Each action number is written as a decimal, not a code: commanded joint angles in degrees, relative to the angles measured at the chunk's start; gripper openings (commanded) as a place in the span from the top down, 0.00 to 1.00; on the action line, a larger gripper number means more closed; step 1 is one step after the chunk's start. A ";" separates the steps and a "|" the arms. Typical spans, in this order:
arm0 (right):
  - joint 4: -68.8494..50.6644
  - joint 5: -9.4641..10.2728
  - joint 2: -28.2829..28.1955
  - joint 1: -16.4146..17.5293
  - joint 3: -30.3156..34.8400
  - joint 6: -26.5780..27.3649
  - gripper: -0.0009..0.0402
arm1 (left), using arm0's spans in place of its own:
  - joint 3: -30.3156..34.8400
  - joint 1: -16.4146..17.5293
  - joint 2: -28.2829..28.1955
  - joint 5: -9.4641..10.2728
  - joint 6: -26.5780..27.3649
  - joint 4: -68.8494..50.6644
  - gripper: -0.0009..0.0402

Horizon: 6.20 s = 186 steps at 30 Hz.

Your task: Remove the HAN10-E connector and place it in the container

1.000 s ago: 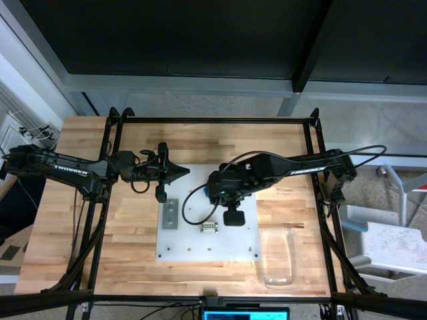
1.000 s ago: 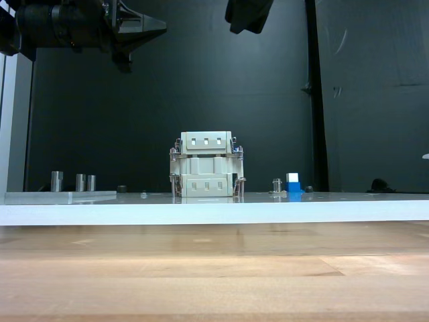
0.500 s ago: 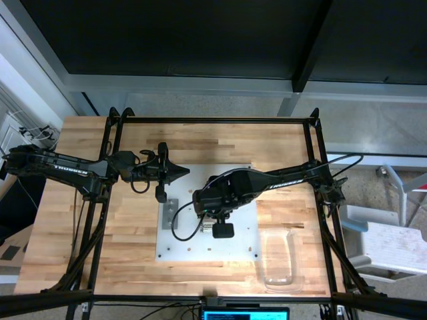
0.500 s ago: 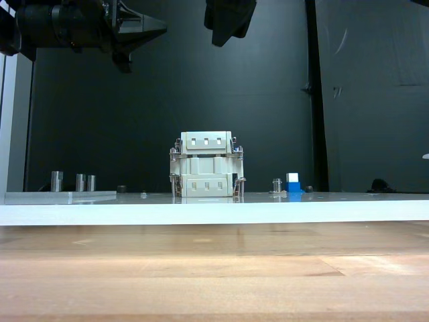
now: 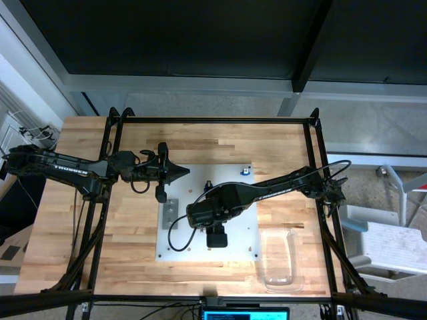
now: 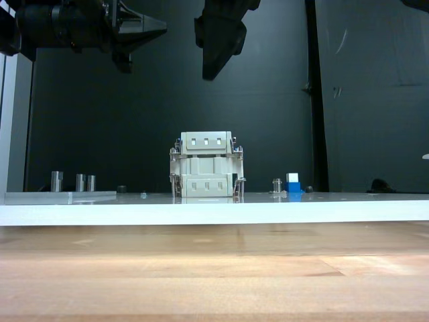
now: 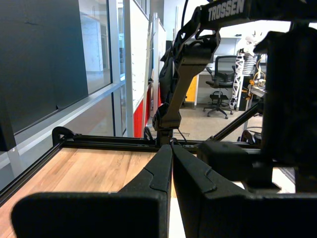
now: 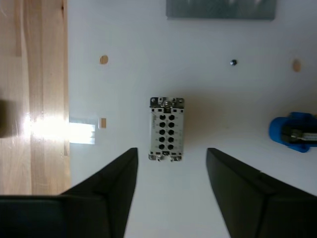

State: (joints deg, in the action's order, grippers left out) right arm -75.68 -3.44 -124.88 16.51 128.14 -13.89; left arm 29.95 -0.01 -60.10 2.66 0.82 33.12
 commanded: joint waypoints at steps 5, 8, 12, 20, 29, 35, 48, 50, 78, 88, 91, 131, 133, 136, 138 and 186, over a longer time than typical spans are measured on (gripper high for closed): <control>0.72 -0.04 -2.86 0.35 -0.07 -1.25 0.32 | 0.00 0.02 0.00 -0.02 -0.02 -0.15 0.98; 1.29 -0.09 -3.28 0.42 -0.22 -1.31 0.31 | 0.00 0.02 0.00 -0.02 -0.02 -0.24 0.98; 3.89 -0.07 -3.28 0.46 -2.67 -1.29 0.31 | 0.00 0.02 0.00 -0.02 -0.02 -0.24 0.98; 6.84 -0.11 -3.28 0.50 -6.16 -1.33 0.31 | 0.00 0.02 0.00 -0.02 -0.02 -0.26 0.98; 10.32 -0.04 -3.28 0.42 -9.73 -1.75 0.31 | 0.00 0.00 0.00 -0.02 -0.02 -0.28 0.98; 12.00 -0.07 -3.28 0.35 -11.13 -1.73 0.31 | 0.00 0.02 -0.02 -0.02 -0.02 -0.28 0.98; 12.33 -0.04 -3.28 0.13 -11.87 -1.70 0.40 | 0.00 0.00 0.00 -0.02 -0.02 -0.28 0.98; 12.35 -0.07 -3.28 0.13 -11.87 -1.70 0.43 | 0.00 0.02 0.00 -0.02 -0.02 -0.31 0.98; 12.33 0.11 -3.15 0.04 -11.82 -1.42 0.97 | 0.00 0.02 0.00 -0.02 -0.02 -0.28 0.98; 10.27 0.48 -3.15 0.02 -9.35 -0.81 0.97 | 0.00 0.02 0.00 -0.02 -0.02 -0.28 0.98; 9.07 0.48 -3.15 0.00 -8.11 -0.76 0.97 | 0.00 0.00 0.00 -0.02 -0.02 -0.28 0.98; 8.00 0.00 14.03 5.64 -25.79 -13.44 0.97 | 0.00 0.02 0.00 -0.02 -0.02 -0.28 0.98; 8.22 -0.02 15.63 6.29 -28.26 -15.50 0.97 | 0.00 0.02 0.00 -0.02 -0.02 -0.28 0.98; 9.09 -0.02 17.88 7.39 -31.82 -18.10 0.97 | 0.00 0.00 0.00 -0.02 -0.02 -0.26 0.98; 9.33 -0.02 19.28 8.07 -34.03 -19.74 0.97 | 0.00 0.02 0.00 -0.02 -0.02 -0.28 0.98; 25.03 -1.51 30.08 28.96 -63.65 -39.87 0.97 | 0.00 0.00 0.00 -0.02 -0.02 -0.28 0.98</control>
State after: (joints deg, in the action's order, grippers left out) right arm -51.40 -4.97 -94.76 45.28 65.14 -53.43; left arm 29.93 -0.01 -60.10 2.63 0.80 32.84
